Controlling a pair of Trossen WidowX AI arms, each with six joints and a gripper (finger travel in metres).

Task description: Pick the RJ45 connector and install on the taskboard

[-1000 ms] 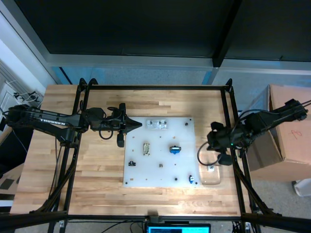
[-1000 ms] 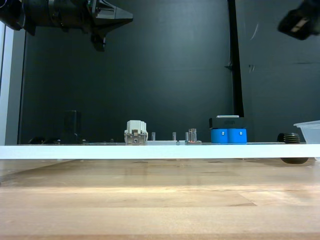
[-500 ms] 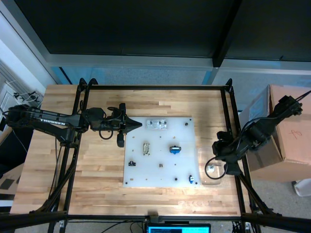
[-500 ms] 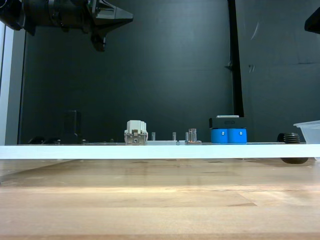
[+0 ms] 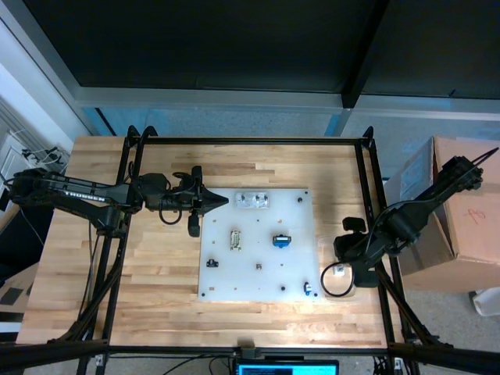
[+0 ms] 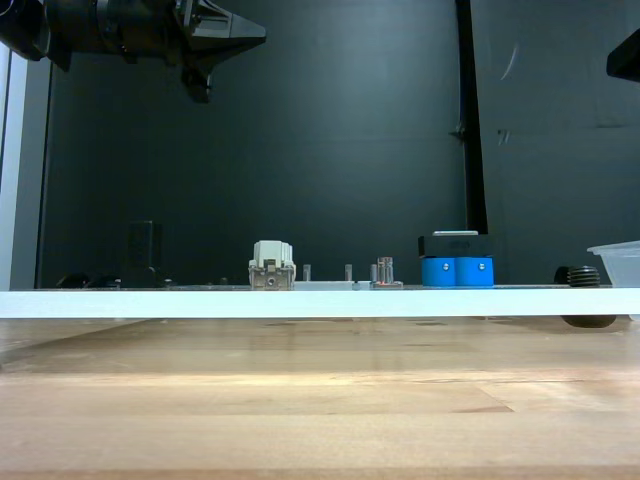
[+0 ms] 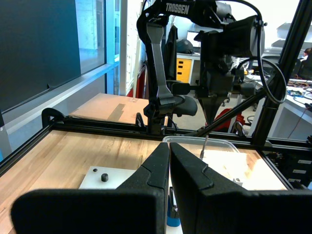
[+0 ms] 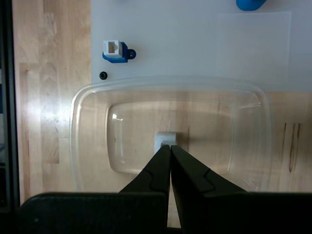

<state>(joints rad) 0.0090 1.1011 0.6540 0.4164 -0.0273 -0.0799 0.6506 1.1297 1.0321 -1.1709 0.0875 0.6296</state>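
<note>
Table (image 5: 148,269): light wood strips, satin sheen. Taskboard (image 5: 234,273): smooth matt white plastic. Bin (image 8: 90,146) just right of taskboard: clear glossy plastic; RJ45 connector (image 8: 163,137) lying in it, pale plastic. Left gripper (image 5: 224,201) above taskboard's far-left corner and right gripper (image 8: 170,146) over bin: matt black plastic, fingers together.

Connector (image 8: 165,138) lies free in tray (image 8: 74,127), just right of board (image 5: 251,283). Right gripper (image 8: 170,146) hangs above it; left gripper (image 5: 222,201) above board's far-left corner.
</note>
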